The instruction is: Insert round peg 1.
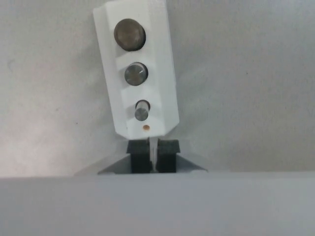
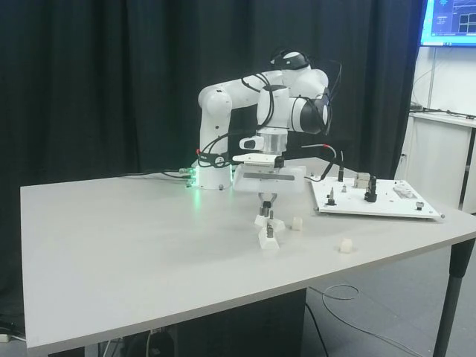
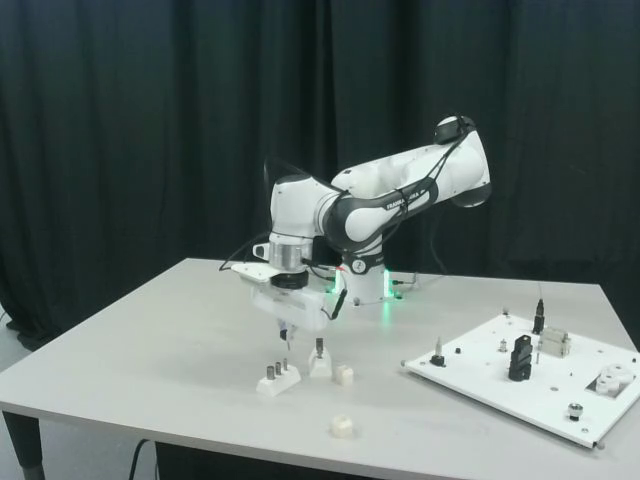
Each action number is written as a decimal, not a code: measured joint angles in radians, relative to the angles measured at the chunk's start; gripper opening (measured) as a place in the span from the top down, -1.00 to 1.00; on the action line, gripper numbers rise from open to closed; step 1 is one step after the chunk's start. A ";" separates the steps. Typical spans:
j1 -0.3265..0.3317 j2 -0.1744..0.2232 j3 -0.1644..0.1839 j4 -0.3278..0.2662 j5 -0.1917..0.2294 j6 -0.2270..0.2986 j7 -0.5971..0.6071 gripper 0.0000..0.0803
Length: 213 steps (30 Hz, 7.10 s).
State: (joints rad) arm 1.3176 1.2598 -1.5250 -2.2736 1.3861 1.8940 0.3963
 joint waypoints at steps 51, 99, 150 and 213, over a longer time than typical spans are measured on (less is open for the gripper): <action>0.161 -0.014 -0.072 -0.034 -0.026 -0.088 -0.016 0.93; 0.637 -0.031 -0.123 -0.111 -0.114 -0.113 0.341 0.93; 0.846 -0.031 -0.056 0.006 -0.203 -0.182 0.746 0.93; 0.857 -0.095 0.055 0.108 -0.358 -0.192 1.113 0.93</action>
State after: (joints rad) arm 2.1750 1.1649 -1.4698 -2.1658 1.0280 1.7017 1.5097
